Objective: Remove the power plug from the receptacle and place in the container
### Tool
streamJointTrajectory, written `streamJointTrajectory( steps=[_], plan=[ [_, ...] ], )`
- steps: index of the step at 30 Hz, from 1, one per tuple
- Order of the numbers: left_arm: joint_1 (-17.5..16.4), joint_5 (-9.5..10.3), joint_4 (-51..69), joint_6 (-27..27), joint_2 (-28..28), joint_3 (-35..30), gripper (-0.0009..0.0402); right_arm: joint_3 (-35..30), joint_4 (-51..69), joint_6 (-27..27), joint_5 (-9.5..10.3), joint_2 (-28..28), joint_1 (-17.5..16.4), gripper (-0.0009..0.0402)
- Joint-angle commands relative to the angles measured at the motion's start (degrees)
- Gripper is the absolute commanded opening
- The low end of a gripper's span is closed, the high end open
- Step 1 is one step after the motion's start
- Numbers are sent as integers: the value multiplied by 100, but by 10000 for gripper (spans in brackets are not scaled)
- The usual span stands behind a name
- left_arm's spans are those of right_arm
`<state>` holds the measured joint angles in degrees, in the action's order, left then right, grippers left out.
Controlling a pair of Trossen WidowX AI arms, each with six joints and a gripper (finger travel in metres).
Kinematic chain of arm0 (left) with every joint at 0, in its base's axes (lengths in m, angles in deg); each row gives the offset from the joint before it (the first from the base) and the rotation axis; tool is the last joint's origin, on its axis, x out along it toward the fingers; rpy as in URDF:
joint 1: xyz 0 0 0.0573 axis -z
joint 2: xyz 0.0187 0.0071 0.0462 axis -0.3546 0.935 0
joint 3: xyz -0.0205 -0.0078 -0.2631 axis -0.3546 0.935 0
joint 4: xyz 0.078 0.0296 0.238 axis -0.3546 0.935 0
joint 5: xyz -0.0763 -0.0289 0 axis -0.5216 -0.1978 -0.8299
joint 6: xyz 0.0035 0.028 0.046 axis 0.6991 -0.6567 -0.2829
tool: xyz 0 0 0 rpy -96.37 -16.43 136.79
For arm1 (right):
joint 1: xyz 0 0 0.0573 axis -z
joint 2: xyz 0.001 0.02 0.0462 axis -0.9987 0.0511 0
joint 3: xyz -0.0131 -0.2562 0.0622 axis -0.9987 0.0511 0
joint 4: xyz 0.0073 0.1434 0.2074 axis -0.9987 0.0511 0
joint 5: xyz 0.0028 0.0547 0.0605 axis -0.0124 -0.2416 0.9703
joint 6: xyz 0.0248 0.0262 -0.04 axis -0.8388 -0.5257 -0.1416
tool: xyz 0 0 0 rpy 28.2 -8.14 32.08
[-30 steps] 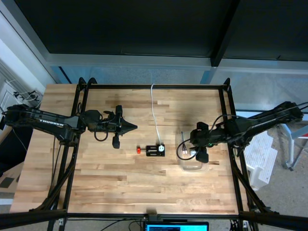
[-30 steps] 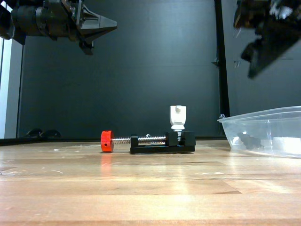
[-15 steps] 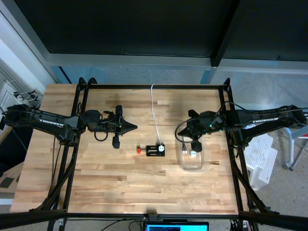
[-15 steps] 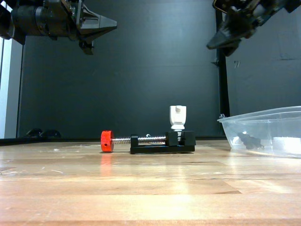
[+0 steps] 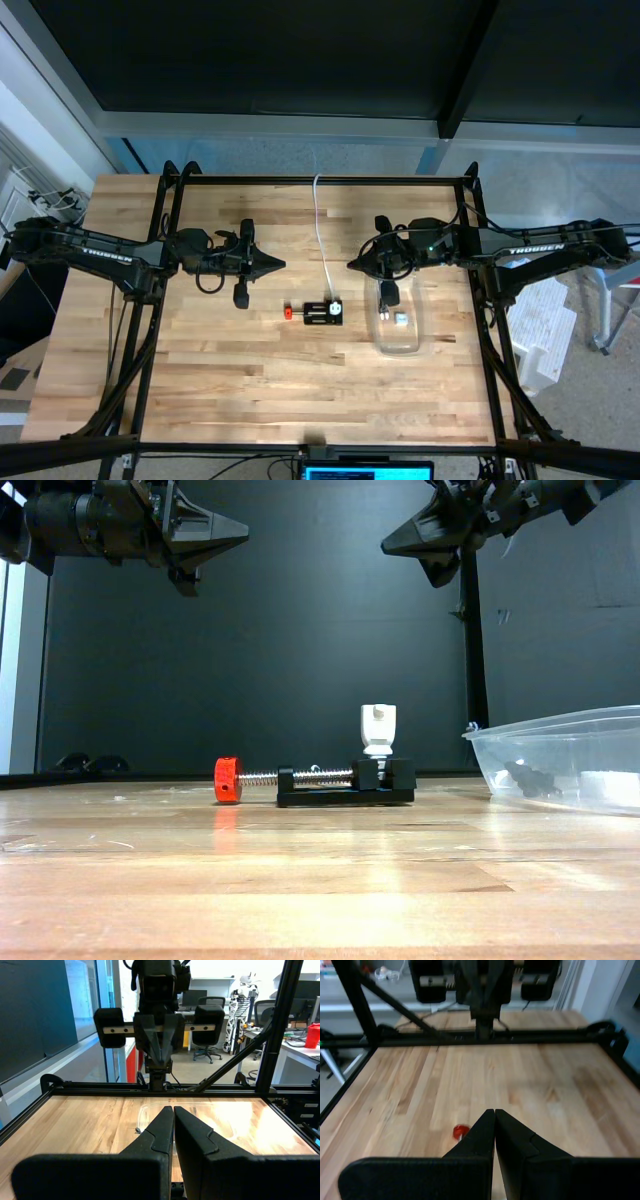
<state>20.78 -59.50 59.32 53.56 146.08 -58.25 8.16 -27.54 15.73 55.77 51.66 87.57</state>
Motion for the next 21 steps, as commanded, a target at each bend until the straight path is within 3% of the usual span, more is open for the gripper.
streamJointTrajectory(
  steps=[1,3,11,13,16,19,21],
  plan=[
    [0,0,-4,0,2,-2,0,267,-769,0,127,2,101,0],
    [-2,0,-2,0,2,-2,0,457,-1274,-22,321,2,210,0],
    [0,0,-2,0,2,-2,0,1086,-2728,-146,221,-70,240,0],
    [-2,0,-2,0,2,-2,0,1246,-3062,-151,105,-74,236,0],
    [-2,0,-2,0,2,-2,0,1473,-3464,-151,85,-107,236,0],
    [0,0,-2,0,2,-2,0,1626,-3639,-153,-208,-144,229,0],
    [-2,0,-2,0,2,-2,0,1692,-3718,-151,-295,-157,225,0]
  ],
)
